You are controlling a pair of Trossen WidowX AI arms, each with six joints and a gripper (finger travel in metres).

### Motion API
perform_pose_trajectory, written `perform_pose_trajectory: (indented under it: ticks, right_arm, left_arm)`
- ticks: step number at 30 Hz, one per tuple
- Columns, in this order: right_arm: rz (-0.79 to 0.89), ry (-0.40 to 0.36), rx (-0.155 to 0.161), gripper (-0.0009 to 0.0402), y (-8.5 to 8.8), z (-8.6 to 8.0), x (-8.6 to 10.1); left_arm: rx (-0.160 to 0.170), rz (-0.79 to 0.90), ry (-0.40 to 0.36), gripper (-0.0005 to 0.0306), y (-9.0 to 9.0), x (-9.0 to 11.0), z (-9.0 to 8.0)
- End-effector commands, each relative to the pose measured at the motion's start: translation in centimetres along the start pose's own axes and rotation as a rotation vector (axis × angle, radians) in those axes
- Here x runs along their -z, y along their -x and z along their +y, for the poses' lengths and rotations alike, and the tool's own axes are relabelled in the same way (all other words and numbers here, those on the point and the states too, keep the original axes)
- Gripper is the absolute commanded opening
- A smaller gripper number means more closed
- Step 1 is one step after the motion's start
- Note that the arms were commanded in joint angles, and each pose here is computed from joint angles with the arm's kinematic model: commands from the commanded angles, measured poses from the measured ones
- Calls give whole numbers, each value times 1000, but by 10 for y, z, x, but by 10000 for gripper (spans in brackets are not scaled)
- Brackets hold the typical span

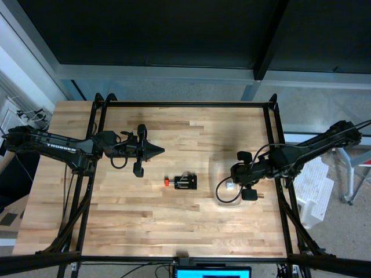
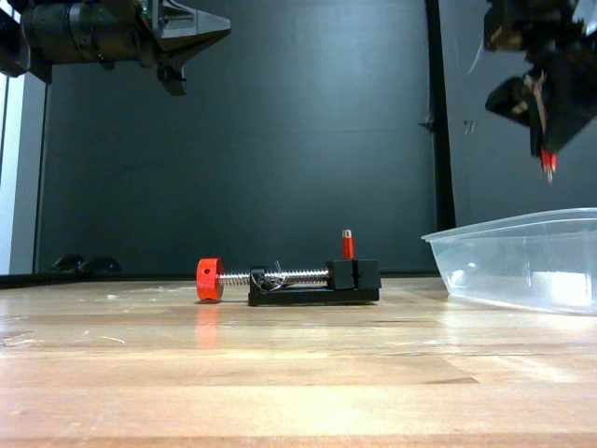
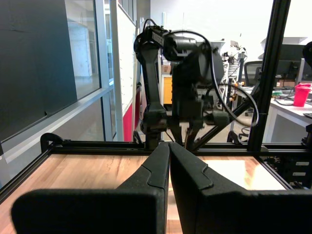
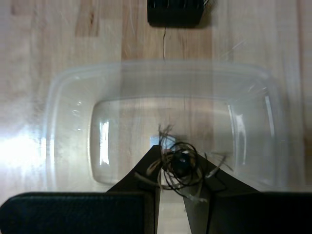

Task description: Pick the RCA connector and install on taskboard

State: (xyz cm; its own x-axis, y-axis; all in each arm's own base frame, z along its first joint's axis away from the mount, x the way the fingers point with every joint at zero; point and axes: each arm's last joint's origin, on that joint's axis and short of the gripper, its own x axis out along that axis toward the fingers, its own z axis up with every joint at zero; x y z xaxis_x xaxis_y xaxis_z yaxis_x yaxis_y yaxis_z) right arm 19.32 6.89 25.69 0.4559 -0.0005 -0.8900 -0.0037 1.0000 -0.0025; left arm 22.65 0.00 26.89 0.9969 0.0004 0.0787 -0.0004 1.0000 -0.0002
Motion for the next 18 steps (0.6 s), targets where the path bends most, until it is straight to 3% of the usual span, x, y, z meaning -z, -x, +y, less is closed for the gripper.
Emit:
perform_pose_trajectory:
  ticks: [1,13,18]
  right_arm:
    - [-13,0,-2,2,13,0,-5]
    - [-62,12,-18,2,27,3,-23]
    - [-50,19,1,2,21,0,-37]
  left_arm:
    - [0,0,0,0,0,0,0]
    - [0,0,0,0,0,0,0]
    - [0,0,0,0,0,0,0]
